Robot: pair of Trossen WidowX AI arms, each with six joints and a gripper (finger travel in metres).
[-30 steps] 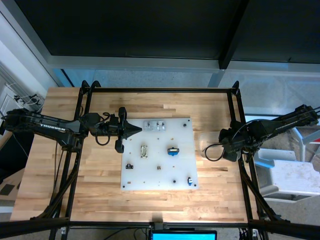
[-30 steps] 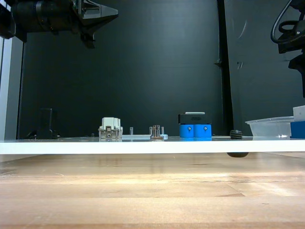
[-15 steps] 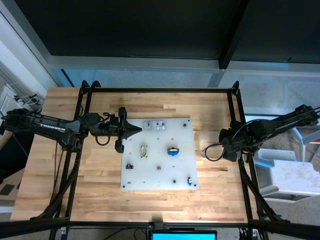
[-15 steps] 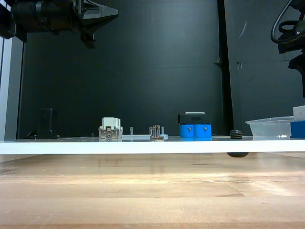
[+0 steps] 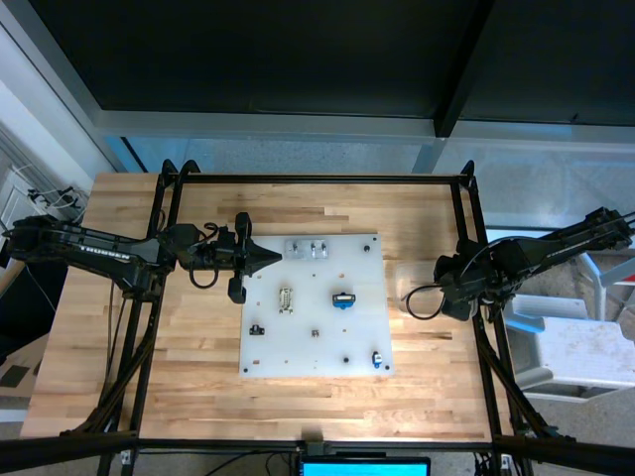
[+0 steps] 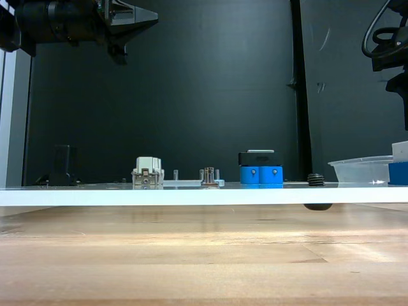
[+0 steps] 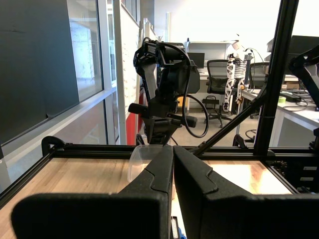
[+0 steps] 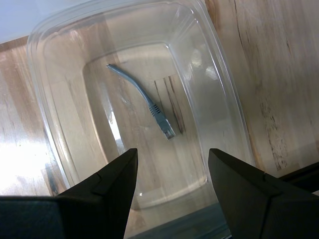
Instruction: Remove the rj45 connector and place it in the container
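Note:
The rj45 connector (image 8: 163,124), with a short grey cable stub, lies flat on the bottom of the clear container (image 8: 46,35). My right gripper (image 8: 171,152) hangs above the container with its fingers open and empty. In the high view the container (image 5: 408,286) sits just right of the white board (image 5: 313,354), with the right gripper (image 5: 445,288) at its right side. My left gripper (image 5: 272,256) is shut and empty, held high over the board's back-left edge. In the left wrist view the left gripper's (image 7: 173,150) fingers meet, pointing across at the right arm.
The board carries a blue block (image 5: 343,300), a grey socket (image 5: 288,300), a metal bracket (image 5: 309,248) and small black parts. A black frame (image 5: 317,179) runs around the table. From the low view the container (image 6: 362,169) stands at the right, beyond the board's edge (image 6: 191,195).

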